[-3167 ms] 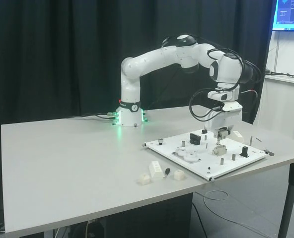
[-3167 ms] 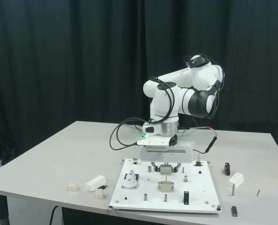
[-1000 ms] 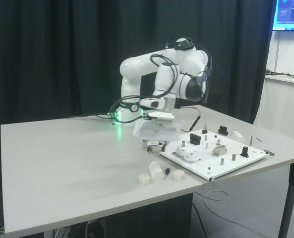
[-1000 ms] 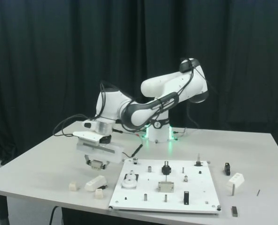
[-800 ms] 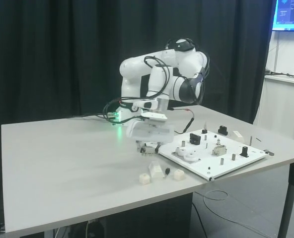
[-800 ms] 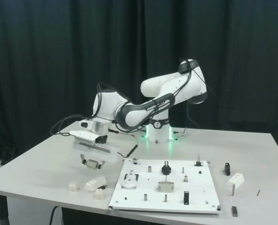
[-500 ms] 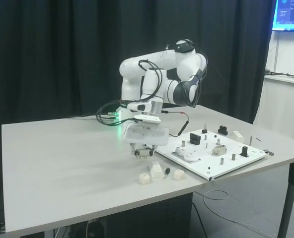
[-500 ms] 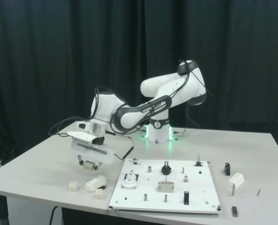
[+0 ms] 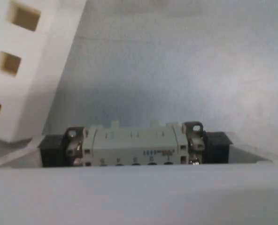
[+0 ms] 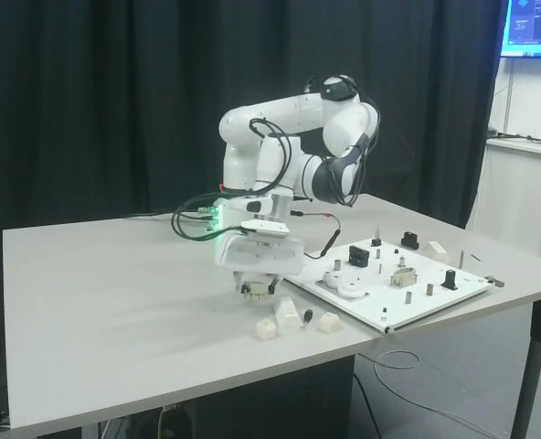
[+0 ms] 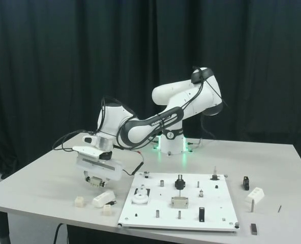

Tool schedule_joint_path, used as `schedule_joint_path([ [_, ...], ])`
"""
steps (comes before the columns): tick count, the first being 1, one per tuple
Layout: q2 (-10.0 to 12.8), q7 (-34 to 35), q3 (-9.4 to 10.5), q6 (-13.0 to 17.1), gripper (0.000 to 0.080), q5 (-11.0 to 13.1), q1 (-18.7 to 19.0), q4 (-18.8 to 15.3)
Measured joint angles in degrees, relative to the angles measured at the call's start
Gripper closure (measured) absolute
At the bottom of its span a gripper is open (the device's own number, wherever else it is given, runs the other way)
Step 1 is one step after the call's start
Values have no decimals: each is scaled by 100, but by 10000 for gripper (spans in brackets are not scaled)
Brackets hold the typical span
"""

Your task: Place waterproof.

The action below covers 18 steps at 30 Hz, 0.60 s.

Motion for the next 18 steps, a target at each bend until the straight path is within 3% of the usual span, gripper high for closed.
schedule_joint_path([
  [15, -33, -64, 90, 102, 183, 67, -16, -15],
  [16, -33, -64, 93, 109, 14, 70, -16, -15],
  [18, -33, -64, 99, 123, 14, 77, -16, -15],
])
